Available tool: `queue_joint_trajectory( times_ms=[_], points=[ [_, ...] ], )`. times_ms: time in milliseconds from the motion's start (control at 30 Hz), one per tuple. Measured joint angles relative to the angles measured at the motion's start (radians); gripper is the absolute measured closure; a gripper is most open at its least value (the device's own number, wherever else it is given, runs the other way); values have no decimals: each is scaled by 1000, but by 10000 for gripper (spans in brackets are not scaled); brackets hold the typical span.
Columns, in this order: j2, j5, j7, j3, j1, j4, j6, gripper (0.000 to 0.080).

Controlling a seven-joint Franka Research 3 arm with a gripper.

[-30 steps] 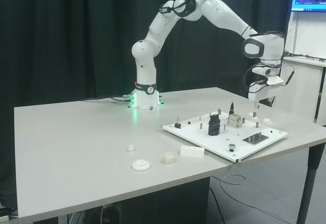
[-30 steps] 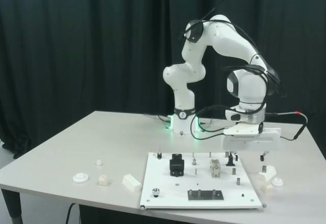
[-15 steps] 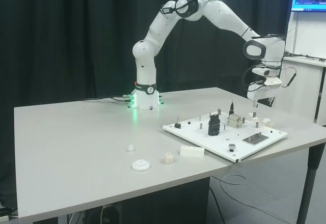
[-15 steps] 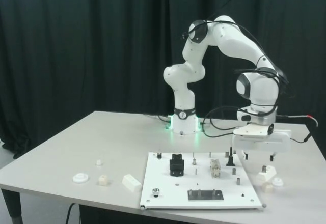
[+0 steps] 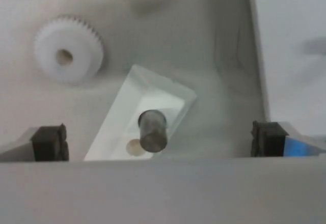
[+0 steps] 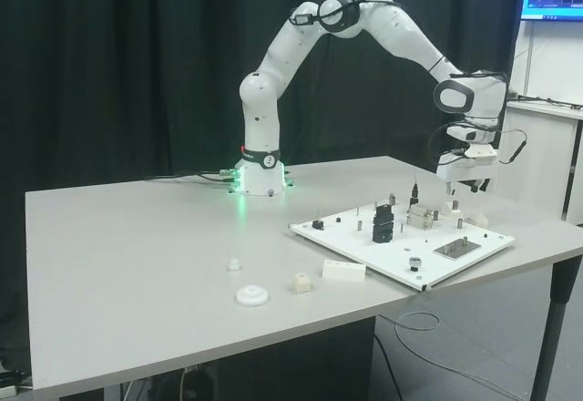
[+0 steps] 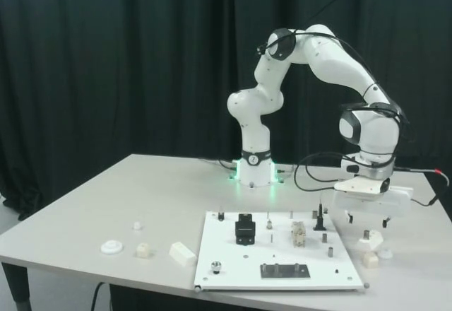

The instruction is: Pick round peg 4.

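A short grey round peg [image 5: 152,130] stands upright in a white holder block [image 5: 133,117] on the table, just off the white board's edge. In the second room view the peg [image 7: 365,235] and its holder [image 7: 373,241] sit to the right of the board. My gripper [image 5: 158,142] hangs directly above them, open, with one black fingertip [image 5: 49,142] on each side of the peg and well apart from it. The room views show the gripper [image 6: 465,182] [image 7: 366,219] a short way above the peg, holding nothing.
A white gear [image 5: 69,56] lies on the table beside the holder, with a small white block [image 7: 369,259] close by. The white board [image 7: 233,263] carries black fixtures and several pegs. A gear [image 6: 251,296] and small blocks lie on the grey table [image 6: 137,237] further off.
The arm has swung away from over the board's far corner toward the table's edge side and come down, bringing the gripper over the peg in its holder.
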Motion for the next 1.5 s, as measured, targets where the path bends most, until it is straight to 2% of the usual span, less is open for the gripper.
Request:
queue_joint_trajectory(
  times_ms=[233,533,867,1500],
  points=[
    [0,2,27,0,26,-44,50,3],
    [1,26,39,1,56,-100,123,3],
    [3,33,44,1,68,-136,200,3],
    [13,33,44,-4,69,-154,244,3]
  ],
)
